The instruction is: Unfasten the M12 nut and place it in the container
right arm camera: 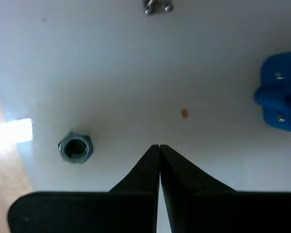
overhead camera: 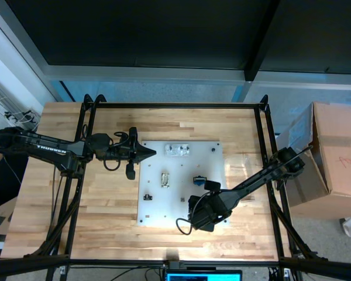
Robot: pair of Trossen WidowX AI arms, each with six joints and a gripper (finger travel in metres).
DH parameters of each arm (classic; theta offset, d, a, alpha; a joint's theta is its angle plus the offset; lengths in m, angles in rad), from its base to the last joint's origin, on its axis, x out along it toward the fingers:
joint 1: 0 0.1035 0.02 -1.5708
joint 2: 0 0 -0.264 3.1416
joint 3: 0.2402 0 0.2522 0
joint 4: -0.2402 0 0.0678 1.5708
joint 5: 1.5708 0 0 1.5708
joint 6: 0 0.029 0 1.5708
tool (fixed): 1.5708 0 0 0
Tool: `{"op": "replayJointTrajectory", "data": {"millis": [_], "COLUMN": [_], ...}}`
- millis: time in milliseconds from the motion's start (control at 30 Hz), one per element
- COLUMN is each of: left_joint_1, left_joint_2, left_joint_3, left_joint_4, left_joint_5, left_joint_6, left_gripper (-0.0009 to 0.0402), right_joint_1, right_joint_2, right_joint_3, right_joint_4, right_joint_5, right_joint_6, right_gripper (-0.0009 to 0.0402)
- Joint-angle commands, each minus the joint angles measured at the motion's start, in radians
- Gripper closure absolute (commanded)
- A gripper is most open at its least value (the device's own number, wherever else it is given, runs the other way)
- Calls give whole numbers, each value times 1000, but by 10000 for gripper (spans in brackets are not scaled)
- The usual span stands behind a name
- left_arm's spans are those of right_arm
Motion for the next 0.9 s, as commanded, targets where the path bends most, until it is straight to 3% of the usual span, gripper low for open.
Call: {"op": "replayJointTrajectory", "data": {"millis": [33,167,333,433,900], "left_joint_1": [0,0,0,0,0], "left_joint_2": [0,0,0,0,0], "left_joint_3": [0,0,0,0,0], "left_joint_4": [1,0,1,0,0], "left_joint_5": [0,0,0,0,0], "left_joint_6": [0,0,0,0,0], "left_gripper": [393,393,393,393,393], "right_joint_1": [2,2,2,2,2], "right_joint_2": [-4,-11,-20,-16,51], "right_joint_3": [6,23,40,39,29], "right_joint_4": [2,3,43,93,156], "right_joint_5": [-37,-120,-294,-362,-335], "right_joint_6": [6,6,-4,-23,-57], "right_gripper": [393,393,393,393,393]}}
